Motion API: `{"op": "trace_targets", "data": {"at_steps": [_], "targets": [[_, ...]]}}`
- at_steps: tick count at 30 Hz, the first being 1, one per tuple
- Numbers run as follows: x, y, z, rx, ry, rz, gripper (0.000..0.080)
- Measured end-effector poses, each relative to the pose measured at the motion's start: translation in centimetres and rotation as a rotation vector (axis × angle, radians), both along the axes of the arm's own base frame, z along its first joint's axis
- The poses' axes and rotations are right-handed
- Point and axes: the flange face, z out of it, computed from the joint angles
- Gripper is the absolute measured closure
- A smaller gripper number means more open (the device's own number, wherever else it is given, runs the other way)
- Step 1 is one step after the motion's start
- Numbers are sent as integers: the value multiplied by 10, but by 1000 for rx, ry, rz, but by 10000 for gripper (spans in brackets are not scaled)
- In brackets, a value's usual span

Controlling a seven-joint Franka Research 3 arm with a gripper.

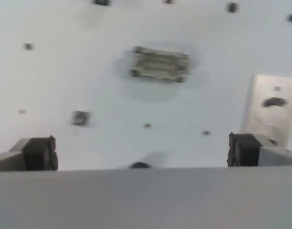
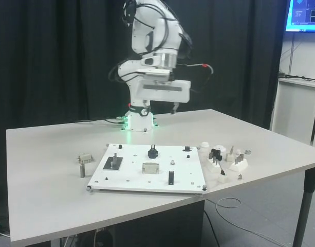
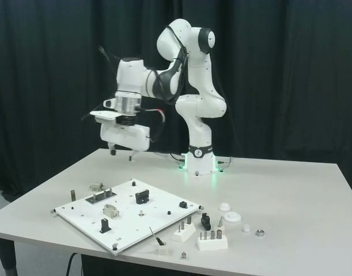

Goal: Pick waterproof.

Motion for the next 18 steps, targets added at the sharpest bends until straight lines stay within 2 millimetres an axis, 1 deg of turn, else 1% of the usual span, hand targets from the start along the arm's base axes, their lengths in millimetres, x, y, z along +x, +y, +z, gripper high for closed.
{"op": "trace_targets", "data": {"at_steps": [13,18], "targets": [[-40,-93,-1,-31,41,-27,3],[-59,-124,-2,-35,51,-55,3]]}}
